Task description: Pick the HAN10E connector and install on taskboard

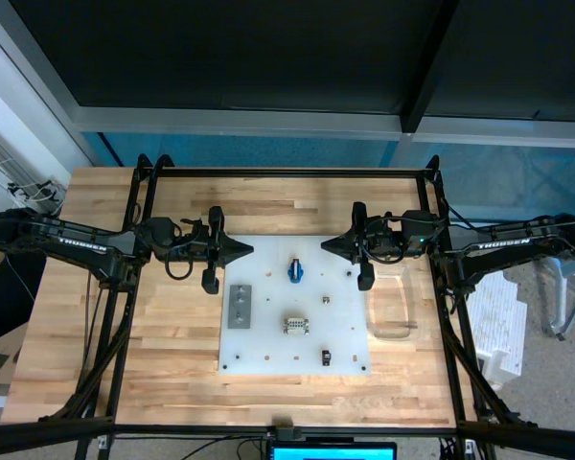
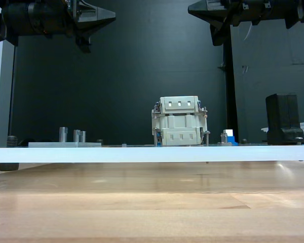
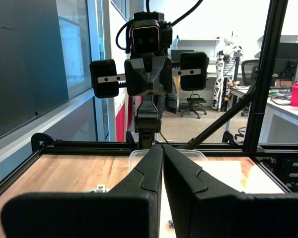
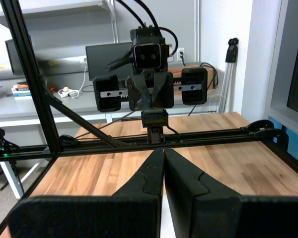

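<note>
High view shows my left gripper (image 1: pixel 250 248) raised over the far left corner of the taskboard (image 1: pixel 268 350). My right gripper (image 1: pixel 324 243) is raised over its far right side, and the two point at each other. In both wrist views my fingers are pressed together and hold nothing. The HAN10E connector (image 1: pixel 294 326) stands on the taskboard near its middle, between the grey metal block (image 1: pixel 240 305) and the small black part (image 1: pixel 325 357), well apart from both grippers.
</note>
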You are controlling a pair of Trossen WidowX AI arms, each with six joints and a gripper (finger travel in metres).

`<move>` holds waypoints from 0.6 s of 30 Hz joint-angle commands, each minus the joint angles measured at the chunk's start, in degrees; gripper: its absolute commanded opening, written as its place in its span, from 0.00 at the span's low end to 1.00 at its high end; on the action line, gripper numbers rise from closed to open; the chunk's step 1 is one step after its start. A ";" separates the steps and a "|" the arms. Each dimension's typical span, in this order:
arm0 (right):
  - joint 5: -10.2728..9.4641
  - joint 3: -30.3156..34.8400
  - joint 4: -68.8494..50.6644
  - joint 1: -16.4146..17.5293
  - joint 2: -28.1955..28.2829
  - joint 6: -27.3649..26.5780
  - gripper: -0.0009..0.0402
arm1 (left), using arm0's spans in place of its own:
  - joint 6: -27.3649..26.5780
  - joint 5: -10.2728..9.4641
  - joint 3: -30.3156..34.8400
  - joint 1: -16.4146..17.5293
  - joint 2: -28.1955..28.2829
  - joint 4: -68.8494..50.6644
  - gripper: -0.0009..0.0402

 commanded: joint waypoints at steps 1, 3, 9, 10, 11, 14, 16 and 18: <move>1.49 -1.70 2.60 0.02 0.07 0.85 0.02 | 0.00 0.00 0.00 0.00 0.02 0.00 0.02; 1.49 -2.45 3.50 0.02 0.07 1.01 0.02 | 0.00 0.00 0.00 0.02 0.00 0.00 0.02; 1.42 -2.47 3.23 0.02 0.07 1.22 0.02 | 0.00 0.00 0.00 0.02 0.00 0.02 0.02; 1.42 -2.47 3.23 0.02 0.07 1.22 0.02 | 0.00 0.00 0.00 0.00 0.02 0.00 0.02; 1.42 -2.47 3.15 0.02 0.07 1.25 0.02 | 0.00 0.00 0.00 0.00 0.02 0.00 0.02; 1.44 -2.47 3.02 0.04 0.17 1.25 0.02 | 0.00 0.00 0.00 0.00 0.00 0.02 0.02; 1.44 -2.47 3.04 0.02 0.17 1.18 0.02 | 0.00 0.00 0.00 0.00 0.02 0.00 0.02; 1.46 -2.47 3.06 0.02 0.17 1.20 0.02 | 0.00 0.00 0.00 0.00 0.02 0.02 0.02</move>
